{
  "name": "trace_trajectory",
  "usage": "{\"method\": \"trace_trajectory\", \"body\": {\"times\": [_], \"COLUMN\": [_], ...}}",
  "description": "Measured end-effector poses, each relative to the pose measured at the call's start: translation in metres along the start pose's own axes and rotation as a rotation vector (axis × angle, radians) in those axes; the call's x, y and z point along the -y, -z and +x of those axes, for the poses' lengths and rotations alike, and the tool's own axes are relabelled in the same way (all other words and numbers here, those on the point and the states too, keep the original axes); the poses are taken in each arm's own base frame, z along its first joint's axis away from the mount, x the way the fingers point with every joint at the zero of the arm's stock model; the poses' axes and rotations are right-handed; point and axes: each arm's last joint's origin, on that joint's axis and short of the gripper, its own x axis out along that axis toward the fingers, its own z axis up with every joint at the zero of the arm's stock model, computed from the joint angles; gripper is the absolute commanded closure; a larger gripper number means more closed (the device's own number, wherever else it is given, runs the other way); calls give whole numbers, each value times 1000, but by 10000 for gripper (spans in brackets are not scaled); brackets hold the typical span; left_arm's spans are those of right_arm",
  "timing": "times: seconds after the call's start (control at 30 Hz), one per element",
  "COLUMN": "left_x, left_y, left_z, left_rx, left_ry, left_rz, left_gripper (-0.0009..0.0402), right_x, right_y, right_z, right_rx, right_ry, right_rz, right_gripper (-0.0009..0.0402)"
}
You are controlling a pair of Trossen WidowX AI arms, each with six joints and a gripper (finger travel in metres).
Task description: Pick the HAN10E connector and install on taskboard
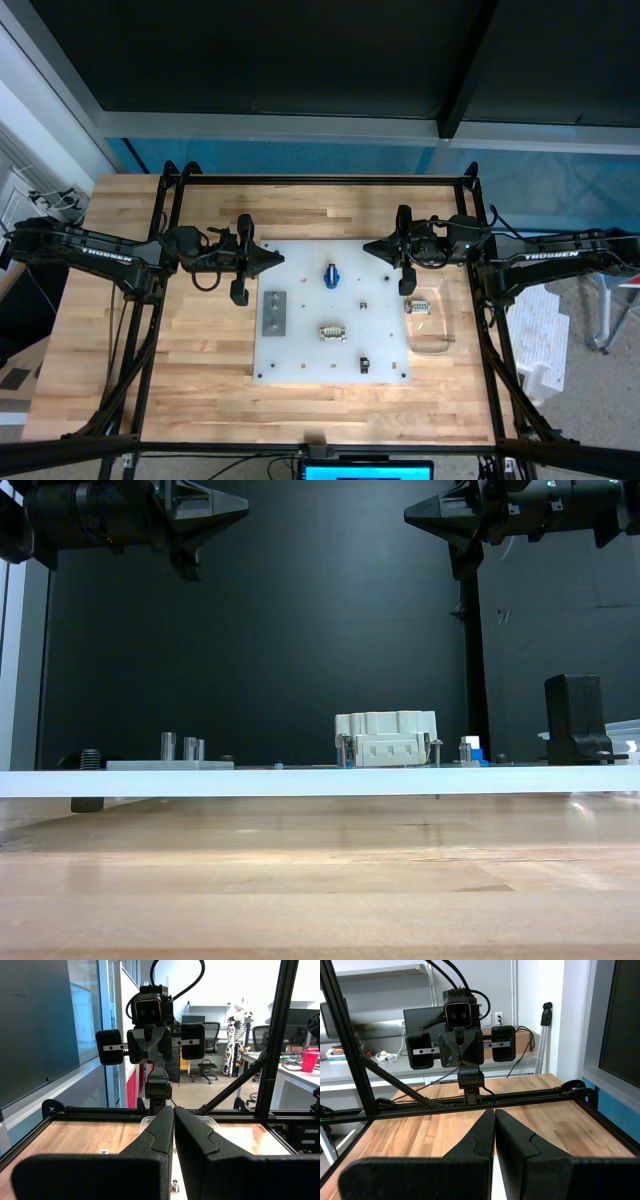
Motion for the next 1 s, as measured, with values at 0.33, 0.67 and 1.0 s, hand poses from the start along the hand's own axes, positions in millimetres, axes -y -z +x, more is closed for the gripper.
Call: {"method": "trace_trajectory", "body": {"times": [0.33, 0.67, 1.0], "left_x": [0, 0, 0], "left_y": [0, 0, 0], "left_z": [0, 0, 0], "left_rx": [0, 0, -1], "left_ry": [0, 0, -1], "left_rz": [0, 0, 0], "left_gripper": [392, 392, 392], "right_x": [0, 0, -1], "right_y": [-1, 0, -14], "right_z": [0, 0, -14], "right_rx": [7, -95, -538], "right_ry": [-1, 9, 43], "right_rz": [3, 3, -28], "right_gripper": [393, 393, 393]}}
